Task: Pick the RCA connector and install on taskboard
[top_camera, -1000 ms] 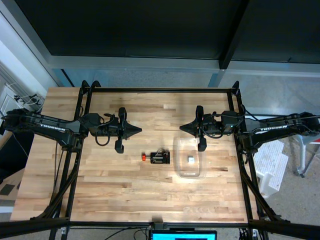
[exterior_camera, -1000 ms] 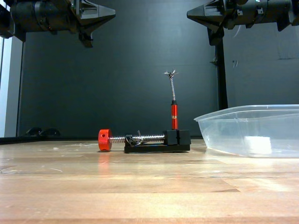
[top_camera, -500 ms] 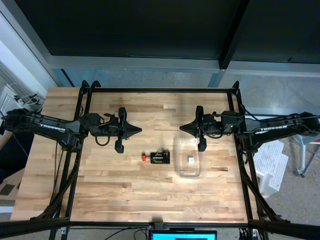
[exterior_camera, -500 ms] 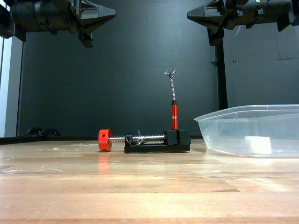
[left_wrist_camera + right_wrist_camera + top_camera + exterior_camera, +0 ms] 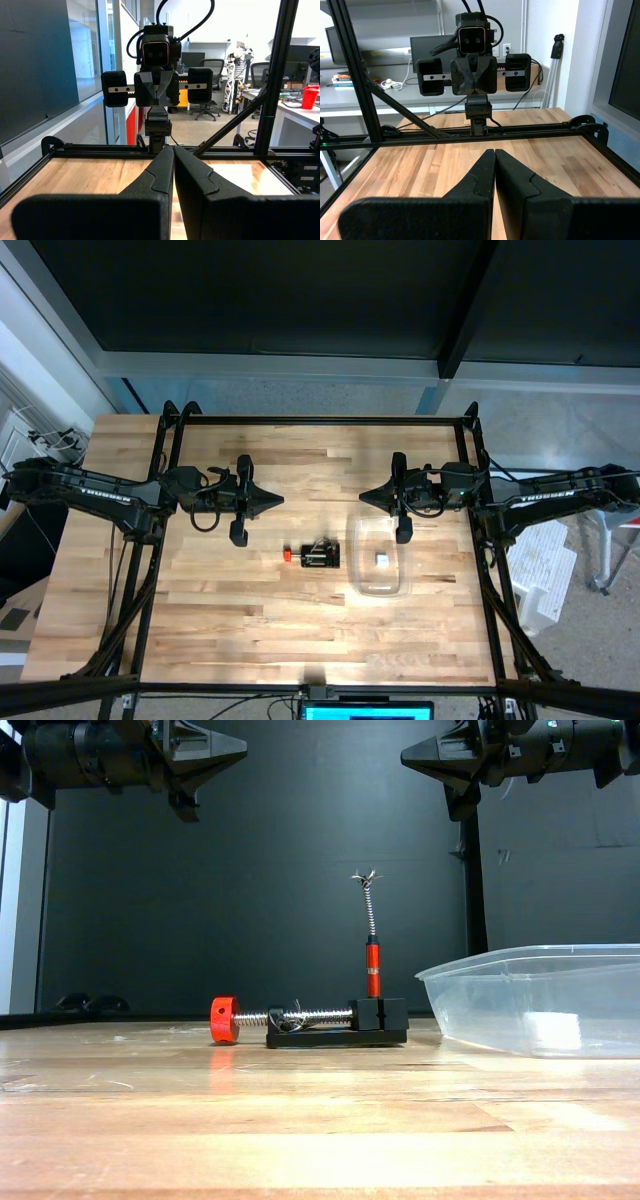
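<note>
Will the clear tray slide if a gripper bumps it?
Probably slides: the tray looks thin and light on the smooth table. The tiny connector inside may skitter too. Left gripper and right gripper hang shut above it.

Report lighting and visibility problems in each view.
High view: even light, faint shadows; the left gripper and right gripper hover shut above the table. Low view: dark backdrop, the connector hazy through the tray wall. Left wrist view: bright room behind dark fingers.
</note>
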